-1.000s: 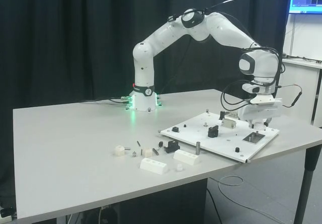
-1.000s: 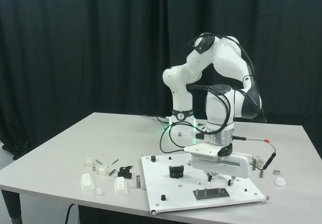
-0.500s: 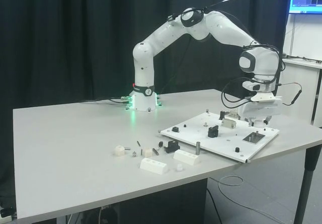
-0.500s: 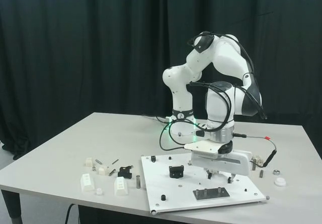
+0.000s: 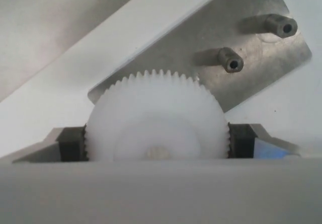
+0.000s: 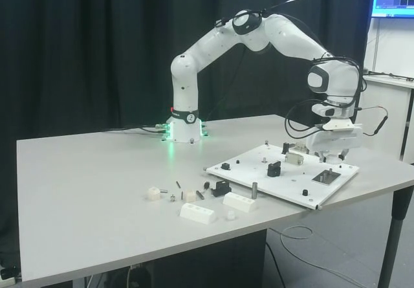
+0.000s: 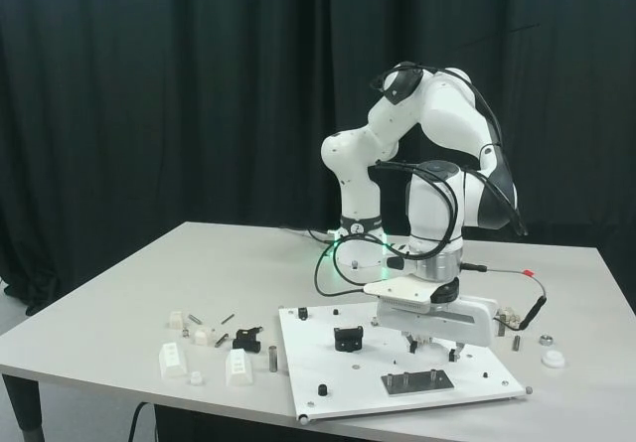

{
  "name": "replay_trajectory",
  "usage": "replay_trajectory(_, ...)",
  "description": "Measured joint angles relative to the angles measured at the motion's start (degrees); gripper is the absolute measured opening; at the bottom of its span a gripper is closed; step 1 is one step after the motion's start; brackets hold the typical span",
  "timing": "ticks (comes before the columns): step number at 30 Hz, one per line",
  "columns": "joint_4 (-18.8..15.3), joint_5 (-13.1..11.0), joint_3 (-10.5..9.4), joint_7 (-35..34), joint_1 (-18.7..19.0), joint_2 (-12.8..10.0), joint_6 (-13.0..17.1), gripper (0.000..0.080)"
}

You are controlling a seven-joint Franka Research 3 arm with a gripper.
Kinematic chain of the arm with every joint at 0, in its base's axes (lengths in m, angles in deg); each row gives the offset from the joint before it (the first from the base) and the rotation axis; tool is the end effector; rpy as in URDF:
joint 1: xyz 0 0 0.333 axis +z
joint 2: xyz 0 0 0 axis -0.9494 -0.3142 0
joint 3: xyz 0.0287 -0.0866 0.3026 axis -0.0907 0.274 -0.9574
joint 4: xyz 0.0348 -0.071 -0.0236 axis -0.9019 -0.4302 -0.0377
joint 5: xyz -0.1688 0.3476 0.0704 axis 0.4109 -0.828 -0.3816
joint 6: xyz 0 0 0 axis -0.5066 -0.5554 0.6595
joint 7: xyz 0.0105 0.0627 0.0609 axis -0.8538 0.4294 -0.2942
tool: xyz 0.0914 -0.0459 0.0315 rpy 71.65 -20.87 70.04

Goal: Place large gear.

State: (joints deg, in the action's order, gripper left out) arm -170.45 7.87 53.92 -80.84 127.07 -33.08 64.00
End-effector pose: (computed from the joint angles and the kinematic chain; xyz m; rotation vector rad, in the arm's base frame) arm 0.6600 0.2454 0.2543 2.7594 -1.4985 -0.0419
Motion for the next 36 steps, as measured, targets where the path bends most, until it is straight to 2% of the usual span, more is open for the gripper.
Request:
replay_trajectory(6,0.00,0.66,0.16,0.00,-0.10,0.00,0.00,0.0594)
replay_trajectory(17,-0.54,4.76,2.10,0.53,-0.97,0.00,-0.28,0.0594)
replay_trajectory(25,-1.43,6.22,5.02,5.87,-2.81,-0.01,-2.53,0.0594)
replay_trajectory(36,-4.51,6.26,10.18,16.39,-5.69,0.00,-4.40,0.0594)
